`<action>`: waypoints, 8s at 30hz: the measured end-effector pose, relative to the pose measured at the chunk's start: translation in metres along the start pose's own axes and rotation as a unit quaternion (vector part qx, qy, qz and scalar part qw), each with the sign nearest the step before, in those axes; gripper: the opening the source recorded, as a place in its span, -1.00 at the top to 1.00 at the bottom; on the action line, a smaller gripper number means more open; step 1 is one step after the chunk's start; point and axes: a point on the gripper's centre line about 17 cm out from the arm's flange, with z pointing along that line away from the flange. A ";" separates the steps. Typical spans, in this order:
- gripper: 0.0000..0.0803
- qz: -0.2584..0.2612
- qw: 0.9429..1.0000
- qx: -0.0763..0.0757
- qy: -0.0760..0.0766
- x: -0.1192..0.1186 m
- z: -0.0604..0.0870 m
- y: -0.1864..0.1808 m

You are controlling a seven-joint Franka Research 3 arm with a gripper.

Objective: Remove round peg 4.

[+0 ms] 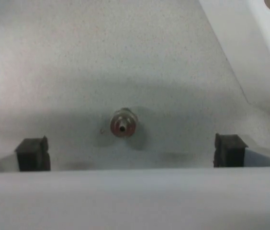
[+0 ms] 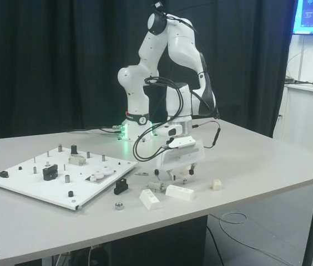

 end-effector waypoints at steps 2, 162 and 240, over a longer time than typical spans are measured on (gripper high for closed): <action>-0.57 0.001 1.000 0.000 0.000 0.001 0.000 0.000; -0.99 -0.054 0.998 -0.008 -0.028 0.029 -0.058 0.041; -0.99 -0.110 0.989 -0.026 -0.091 -0.158 -0.135 0.318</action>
